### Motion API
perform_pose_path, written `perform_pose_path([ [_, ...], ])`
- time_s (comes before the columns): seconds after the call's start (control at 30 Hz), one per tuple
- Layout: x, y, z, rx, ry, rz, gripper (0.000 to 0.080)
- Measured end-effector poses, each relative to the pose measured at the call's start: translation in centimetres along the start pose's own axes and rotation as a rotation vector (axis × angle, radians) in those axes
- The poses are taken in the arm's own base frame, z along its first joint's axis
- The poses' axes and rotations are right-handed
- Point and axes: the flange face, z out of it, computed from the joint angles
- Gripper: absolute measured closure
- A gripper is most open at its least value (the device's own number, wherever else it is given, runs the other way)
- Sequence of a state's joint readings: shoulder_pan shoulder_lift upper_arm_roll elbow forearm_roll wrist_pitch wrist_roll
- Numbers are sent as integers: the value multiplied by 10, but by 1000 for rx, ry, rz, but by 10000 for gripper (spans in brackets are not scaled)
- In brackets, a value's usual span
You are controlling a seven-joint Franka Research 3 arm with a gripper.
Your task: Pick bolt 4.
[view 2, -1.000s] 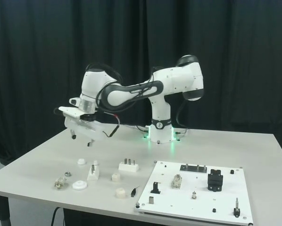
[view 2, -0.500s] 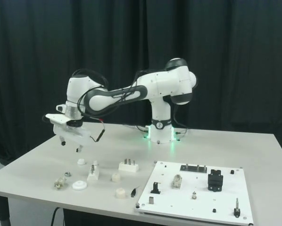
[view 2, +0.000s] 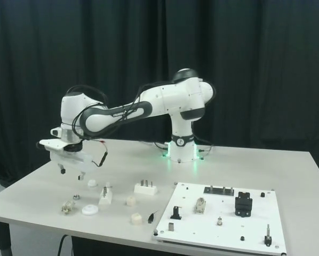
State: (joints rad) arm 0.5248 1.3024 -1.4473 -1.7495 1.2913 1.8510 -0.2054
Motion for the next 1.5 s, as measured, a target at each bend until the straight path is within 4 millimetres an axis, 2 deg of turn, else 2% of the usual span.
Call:
perform_pose_path([
  [0.27, 14, -2, 21, 15, -45, -21, 3],
  [0.57, 19, -1, 42, 17, -92, -30, 3],
  [1.5, 8, -11, 90, 5, -179, -90, 3],
])
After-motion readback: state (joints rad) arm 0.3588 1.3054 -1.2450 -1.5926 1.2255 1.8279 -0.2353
